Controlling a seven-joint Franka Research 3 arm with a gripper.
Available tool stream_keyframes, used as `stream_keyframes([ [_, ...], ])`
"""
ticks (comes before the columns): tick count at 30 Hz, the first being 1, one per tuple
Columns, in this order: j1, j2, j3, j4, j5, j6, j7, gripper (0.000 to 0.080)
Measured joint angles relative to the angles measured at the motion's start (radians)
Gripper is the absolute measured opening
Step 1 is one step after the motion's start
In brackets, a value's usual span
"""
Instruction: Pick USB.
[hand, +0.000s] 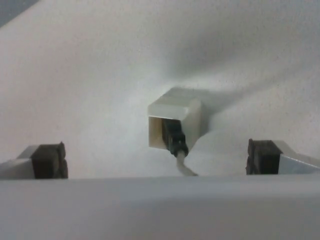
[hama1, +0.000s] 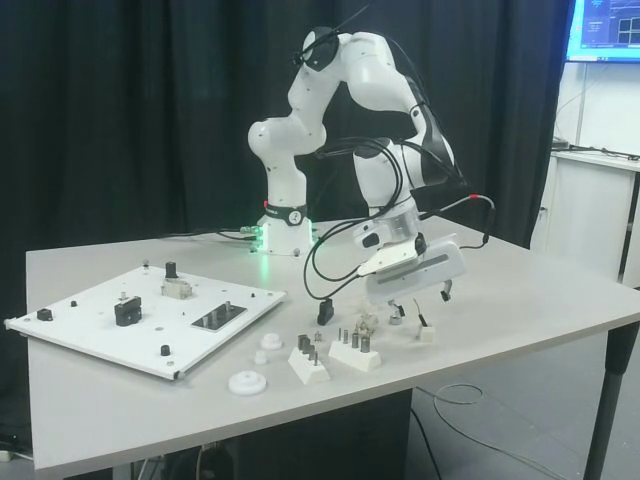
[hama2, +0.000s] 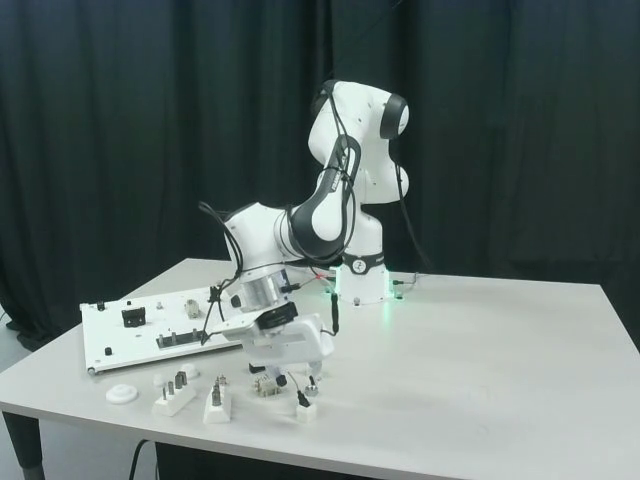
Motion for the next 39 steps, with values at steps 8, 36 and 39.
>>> stream_keyframes([
  [8, 0.000, 0.006, -0.001, 0.000, 0.006, 0.001, 0.010, 0.0800],
  [36, 0.003, 0.028, -0.002, 0.000, 0.030, 0.002, 0.012, 0.0800],
  [39, 0.004, 0.029, -0.002, 0.001, 0.030, 0.002, 0.012, 0.0800],
])
